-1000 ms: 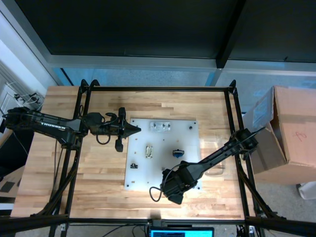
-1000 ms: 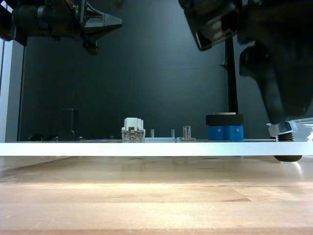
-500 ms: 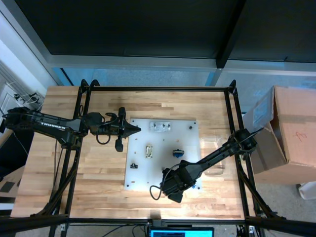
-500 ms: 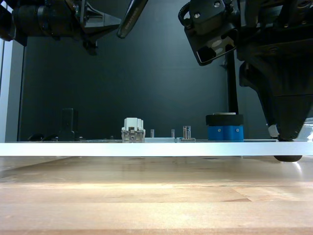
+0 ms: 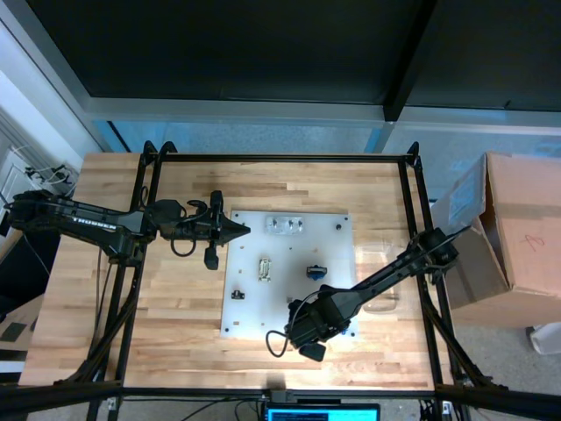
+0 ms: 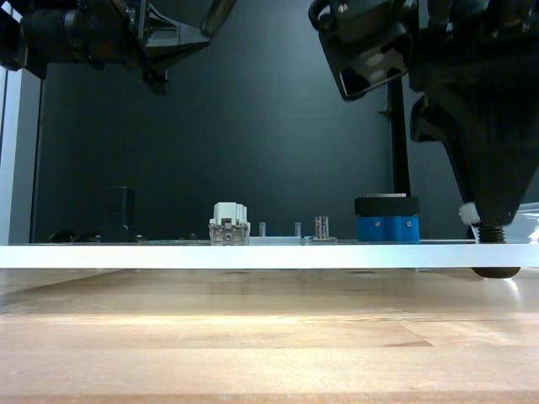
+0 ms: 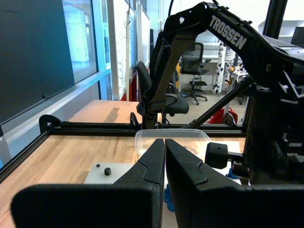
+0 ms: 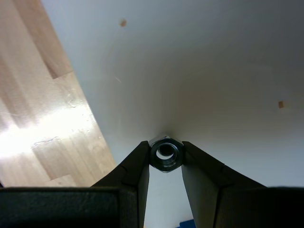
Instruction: Unfasten the M12 nut and place it in the container
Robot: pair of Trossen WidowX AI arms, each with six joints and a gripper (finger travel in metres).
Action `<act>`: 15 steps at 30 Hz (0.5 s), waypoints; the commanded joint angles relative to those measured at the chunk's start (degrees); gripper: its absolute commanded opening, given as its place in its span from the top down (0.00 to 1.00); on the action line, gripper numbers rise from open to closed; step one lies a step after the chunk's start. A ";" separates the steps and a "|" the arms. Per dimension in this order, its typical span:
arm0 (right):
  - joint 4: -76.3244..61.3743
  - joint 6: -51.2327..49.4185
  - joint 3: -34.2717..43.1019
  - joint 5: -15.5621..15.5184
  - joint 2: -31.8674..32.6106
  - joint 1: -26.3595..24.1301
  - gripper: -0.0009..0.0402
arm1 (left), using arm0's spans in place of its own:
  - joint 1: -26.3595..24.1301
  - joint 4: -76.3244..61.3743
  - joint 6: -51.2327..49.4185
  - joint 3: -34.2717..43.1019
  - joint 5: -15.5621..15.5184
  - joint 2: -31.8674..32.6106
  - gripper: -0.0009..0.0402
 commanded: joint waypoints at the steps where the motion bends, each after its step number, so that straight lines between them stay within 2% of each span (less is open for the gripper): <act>1: -0.09 -0.02 0.04 0.55 -1.84 0.00 0.95 | 0.00 0.00 0.02 0.00 0.02 0.02 0.98; 8: -3.41 -0.04 -1.55 3.02 -8.02 -0.37 0.95 | 0.02 0.02 0.02 0.00 0.00 0.02 0.98; 10: -3.91 -0.13 -3.45 4.17 -10.64 -0.63 0.95 | 0.00 0.02 0.02 0.00 0.02 0.02 0.98; 15: -3.91 -0.09 -10.62 4.28 -17.86 -1.90 0.95 | 0.00 0.02 0.02 0.00 0.02 0.02 0.98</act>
